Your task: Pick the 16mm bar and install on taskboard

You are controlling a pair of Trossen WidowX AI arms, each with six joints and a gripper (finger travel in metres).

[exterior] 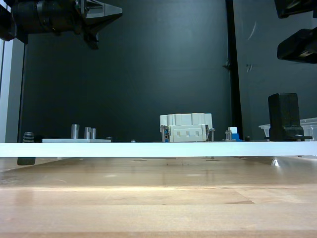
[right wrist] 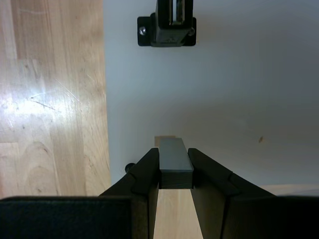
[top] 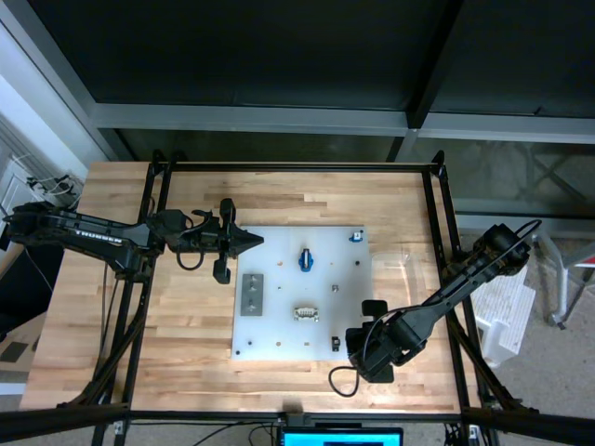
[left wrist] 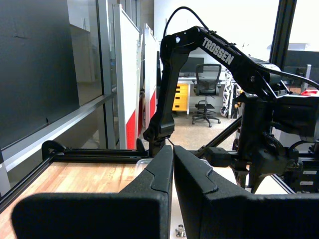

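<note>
In the right wrist view the 16mm bar (right wrist: 175, 167), a short grey block, is held between the fingers of my right gripper (right wrist: 175, 174), which is shut on it. It hangs over the white taskboard (right wrist: 224, 99), its end just short of a small square opening (right wrist: 165, 141); I cannot tell the height above it. From above, the right gripper (top: 358, 348) is at the near right corner of the taskboard (top: 279, 269). My left gripper (top: 249, 241) hovers over the board's far left corner, high in the low view (exterior: 111, 10), shut and empty (left wrist: 173, 154).
The board carries a grey plate with pegs (top: 252, 294), a beige connector (top: 306, 314), a blue part (top: 306, 259) and a black holder (top: 373, 307) close to the right gripper. Black frame rails (top: 437, 214) border the wooden table.
</note>
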